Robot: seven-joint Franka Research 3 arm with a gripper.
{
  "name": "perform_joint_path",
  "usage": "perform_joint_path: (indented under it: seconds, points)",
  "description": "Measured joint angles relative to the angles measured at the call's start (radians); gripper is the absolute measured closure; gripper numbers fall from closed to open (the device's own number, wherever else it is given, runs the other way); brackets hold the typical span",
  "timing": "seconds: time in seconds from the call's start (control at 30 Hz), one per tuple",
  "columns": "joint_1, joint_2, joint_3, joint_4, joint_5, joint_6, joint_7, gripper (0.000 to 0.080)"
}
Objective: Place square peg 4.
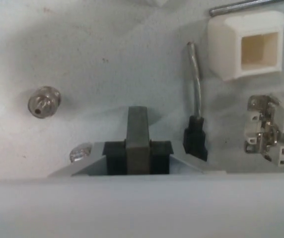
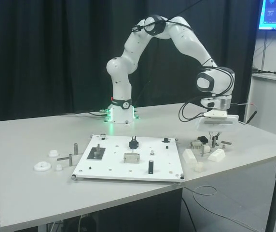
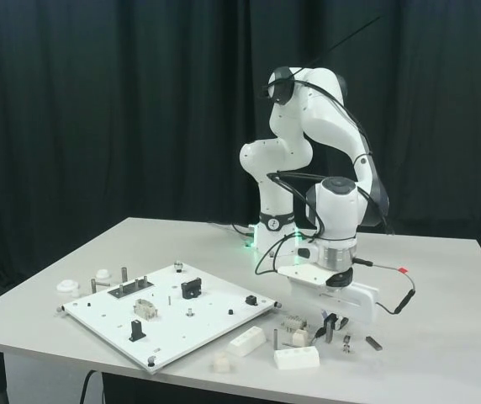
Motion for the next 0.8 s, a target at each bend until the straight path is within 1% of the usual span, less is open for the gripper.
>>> perform_joint_path:
  seconds: [0.33, 0.57, 0.6, 0.63, 0.67, 0.8]
  points:
    - [0.0, 0.0, 0.003, -0.01, 0.0, 0.021, 0.002, 0.0708]
    - [0.0, -0.003, 0.003, -0.014, 0.0, 0.025, 0.009, 0.0708]
    - [0.0, -0.004, 0.003, -0.015, 0.0, 0.025, 0.009, 0.0612]
    - [0.0, -0.005, 0.002, -0.016, 0.0, 0.025, 0.01, 0.0612]
    - [0.0, -0.007, 0.002, -0.017, 0.0, 0.025, 0.011, 0.0297]
    - [0.0, -0.018, 0.0, -0.021, 0.0, 0.025, 0.019, 0.0297]
